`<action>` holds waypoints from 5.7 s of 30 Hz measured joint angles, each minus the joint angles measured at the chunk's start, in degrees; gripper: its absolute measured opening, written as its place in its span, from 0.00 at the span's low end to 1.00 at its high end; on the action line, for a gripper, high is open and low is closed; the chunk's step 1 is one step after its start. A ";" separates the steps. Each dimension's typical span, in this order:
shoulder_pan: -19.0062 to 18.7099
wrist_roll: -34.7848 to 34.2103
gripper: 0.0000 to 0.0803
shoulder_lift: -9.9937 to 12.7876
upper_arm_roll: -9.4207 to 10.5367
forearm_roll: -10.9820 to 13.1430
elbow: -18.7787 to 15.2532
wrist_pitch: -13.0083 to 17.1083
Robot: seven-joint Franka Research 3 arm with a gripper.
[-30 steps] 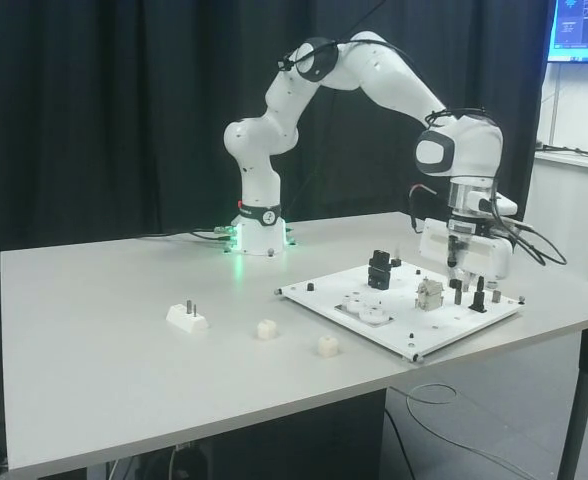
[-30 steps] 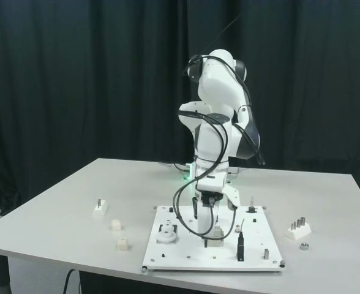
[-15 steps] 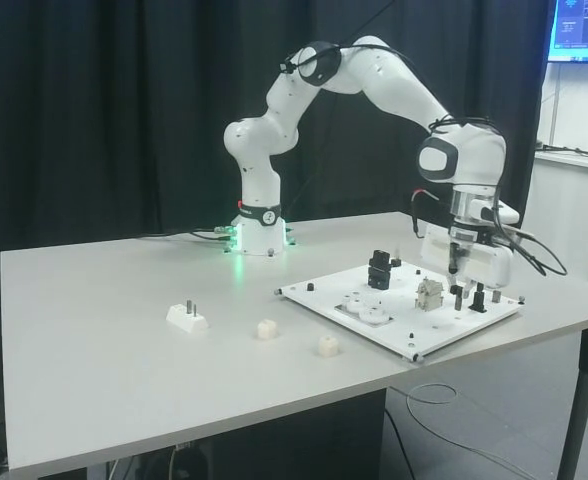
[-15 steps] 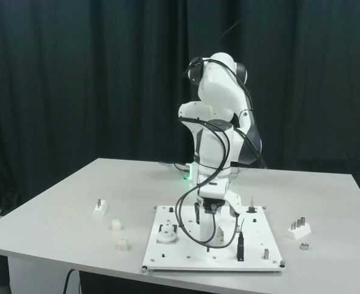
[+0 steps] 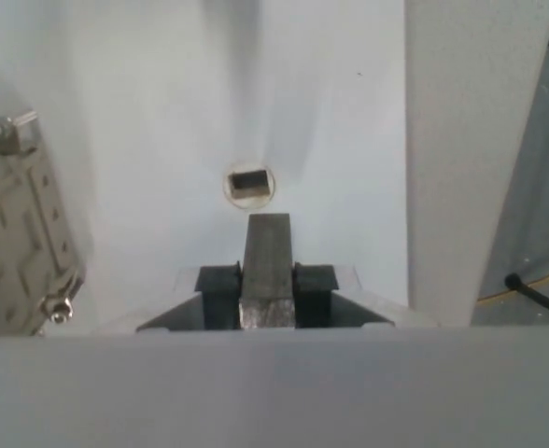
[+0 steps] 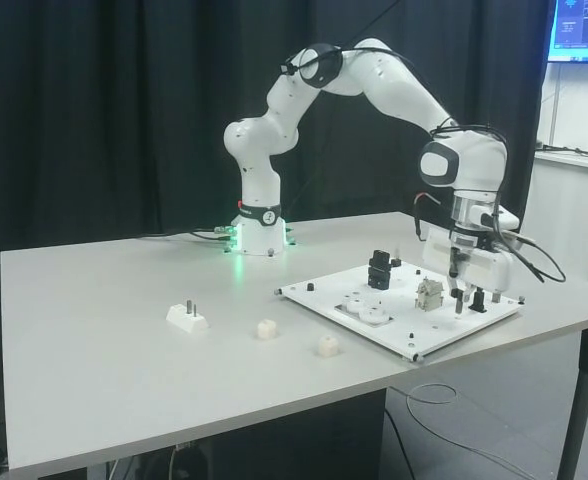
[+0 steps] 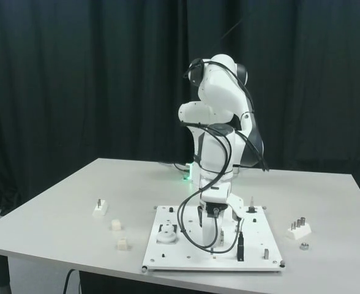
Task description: Insert square peg 3.
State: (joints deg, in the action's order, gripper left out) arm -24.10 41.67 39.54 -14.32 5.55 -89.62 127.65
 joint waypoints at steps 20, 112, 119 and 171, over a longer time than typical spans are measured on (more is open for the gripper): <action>0.00 -0.51 0.14 1.03 0.42 1.64 0.00 -0.34; 0.28 -8.82 0.14 1.47 0.74 1.84 0.47 -0.32; 0.28 -7.29 0.14 1.47 0.74 1.84 0.47 -0.32; 0.74 -0.09 0.14 1.55 0.78 1.85 0.38 1.13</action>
State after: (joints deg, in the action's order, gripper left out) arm -23.36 41.58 41.09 -13.54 7.39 -89.24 128.78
